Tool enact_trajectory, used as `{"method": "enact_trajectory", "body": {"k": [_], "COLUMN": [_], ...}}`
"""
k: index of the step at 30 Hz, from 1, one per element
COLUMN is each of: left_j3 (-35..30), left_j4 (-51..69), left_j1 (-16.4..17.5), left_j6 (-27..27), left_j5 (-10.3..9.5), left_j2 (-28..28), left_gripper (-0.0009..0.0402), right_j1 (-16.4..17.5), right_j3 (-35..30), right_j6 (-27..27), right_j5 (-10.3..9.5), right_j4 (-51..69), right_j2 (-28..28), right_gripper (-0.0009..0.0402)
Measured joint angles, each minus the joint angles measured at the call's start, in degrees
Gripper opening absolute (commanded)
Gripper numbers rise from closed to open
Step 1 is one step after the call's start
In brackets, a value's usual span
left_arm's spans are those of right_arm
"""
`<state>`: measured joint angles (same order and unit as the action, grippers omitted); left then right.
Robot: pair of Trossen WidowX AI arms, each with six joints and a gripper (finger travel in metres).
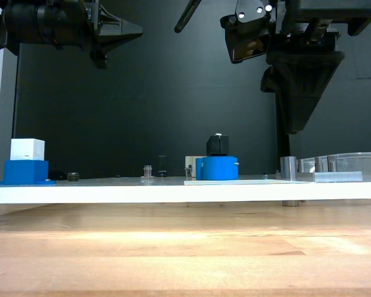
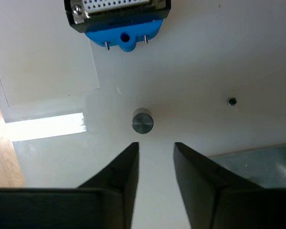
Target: Remove the 16mm cylinder and place in the container
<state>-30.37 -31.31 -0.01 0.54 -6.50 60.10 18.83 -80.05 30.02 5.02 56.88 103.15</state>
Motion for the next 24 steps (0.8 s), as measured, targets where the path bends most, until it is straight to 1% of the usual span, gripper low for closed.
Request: {"method": "enact_trajectory", "body": {"k": [5, 8, 10, 14, 24], "left_j3": [0.0, 0.0, 0.0, 0.0, 0.0], "left_j4": [0.0, 0.0, 0.0, 0.0, 0.0], "left_j1": [0.0, 0.0, 0.0, 0.0, 0.0], "left_j6": [0.0, 0.0, 0.0, 0.0, 0.0], "left_j5": [0.0, 0.0, 0.0, 0.0, 0.0], "left_j2": [0.0, 0.0, 0.0, 0.0, 0.0], "left_gripper": [0.0, 0.0, 0.0, 0.0, 0.0], "right_j1": [0.0, 0.1, 0.1, 0.2, 0.2], "right_j3": [0.0, 0.0, 0.0, 0.0, 0.0], "right_j6": [3.2, 4.2, 4.3, 5.3, 8.7], "right_j5": [0.31, 1.16, 1.25, 1.44, 1.46], "right_j4": [-0.6, -0.7, -0.7, -1.0, -4.1], "right_j2": [0.0, 0.1, 0.1, 0.3, 2.8], "right_gripper": [0.0182, 0.02, 0.0209, 0.0218, 0.0216]}}
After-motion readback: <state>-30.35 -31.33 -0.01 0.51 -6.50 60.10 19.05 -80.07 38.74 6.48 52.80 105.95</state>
